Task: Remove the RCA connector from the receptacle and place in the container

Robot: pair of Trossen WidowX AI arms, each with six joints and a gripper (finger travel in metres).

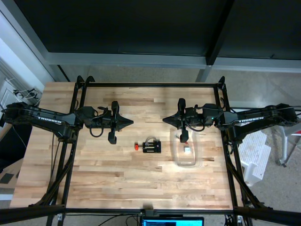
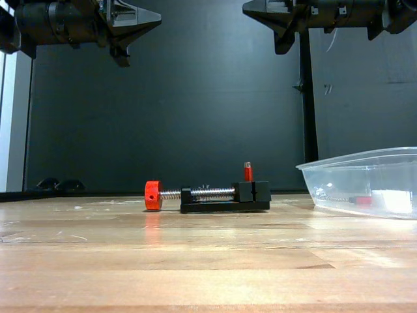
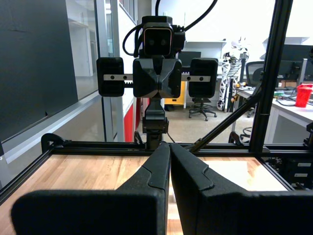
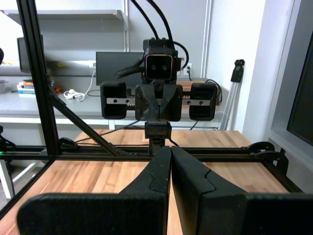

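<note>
Receptacle: the black block (image 1: 151,147) (image 2: 225,195) is sitting flat on the table (image 1: 117,179) near its middle, with its red knob (image 1: 137,146) (image 2: 152,195) pointing toward the left arm's side and a thin silvery loop (image 1: 150,140) showing on top.
Red stub: a short red stub (image 2: 247,171) is standing upright above the block's end away from the knob.
Container: the clear tub (image 1: 187,165) (image 2: 339,176) is resting on the table just beside the receptacle on the right arm's side, apart from it.
Tub contents: a thin silvery piece with a red end (image 2: 357,200) is lying on the tub floor, and a small pale item (image 1: 187,149) is lying with it.
Connector: whether it is the upright stub or the piece in the tub cannot be told.
Left gripper: the left gripper (image 1: 130,122) (image 2: 156,23) (image 3: 169,147) is hanging high above the table, left of the receptacle, clenched with fingers meeting and grasping nothing.
Right gripper: the right gripper (image 1: 164,120) (image 2: 247,8) (image 4: 171,149) is hanging high near the tub's far end, likewise clenched on nothing.
Facing: the two tips are pointing at each other, well apart.
</note>
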